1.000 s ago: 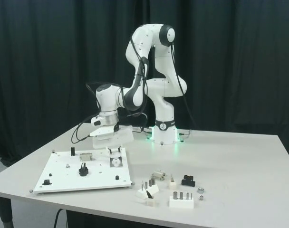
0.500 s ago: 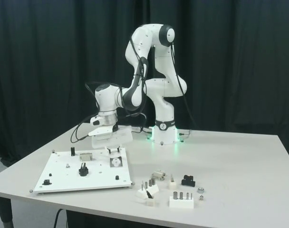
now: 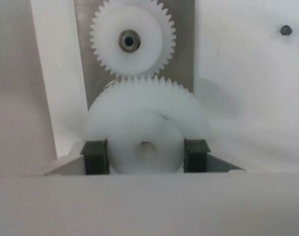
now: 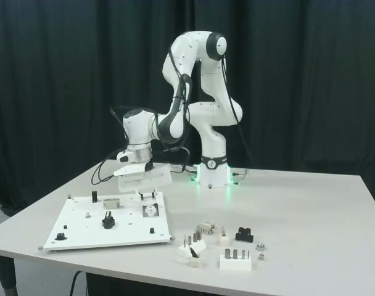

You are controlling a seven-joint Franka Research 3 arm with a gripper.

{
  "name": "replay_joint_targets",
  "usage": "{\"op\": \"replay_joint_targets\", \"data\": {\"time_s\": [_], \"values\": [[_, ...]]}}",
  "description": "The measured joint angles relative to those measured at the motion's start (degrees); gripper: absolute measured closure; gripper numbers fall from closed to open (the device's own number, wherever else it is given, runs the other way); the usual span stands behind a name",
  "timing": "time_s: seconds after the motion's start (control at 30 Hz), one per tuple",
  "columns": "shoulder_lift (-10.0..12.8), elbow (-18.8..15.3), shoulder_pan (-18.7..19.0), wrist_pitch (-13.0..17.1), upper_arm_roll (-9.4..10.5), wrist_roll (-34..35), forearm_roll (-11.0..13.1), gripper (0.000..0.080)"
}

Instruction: Insert large gear.

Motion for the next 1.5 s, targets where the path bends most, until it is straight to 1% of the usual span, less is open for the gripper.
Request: {"op": "replay_joint_targets", "data": {"time_s": [0.27,0.4,1.07,1.5], "values": [[0.0,0.0,0.0,0.1,0.00,1.1,0.1,0.0472],[0.0,0.0,0.0,0.2,0.00,3.1,0.1,0.0472],[0.0,-0.1,0.1,0.3,0.02,18.6,0.1,0.0472],[0.0,-0.1,0.4,0.3,0.03,31.6,0.1,0.0473]]}}
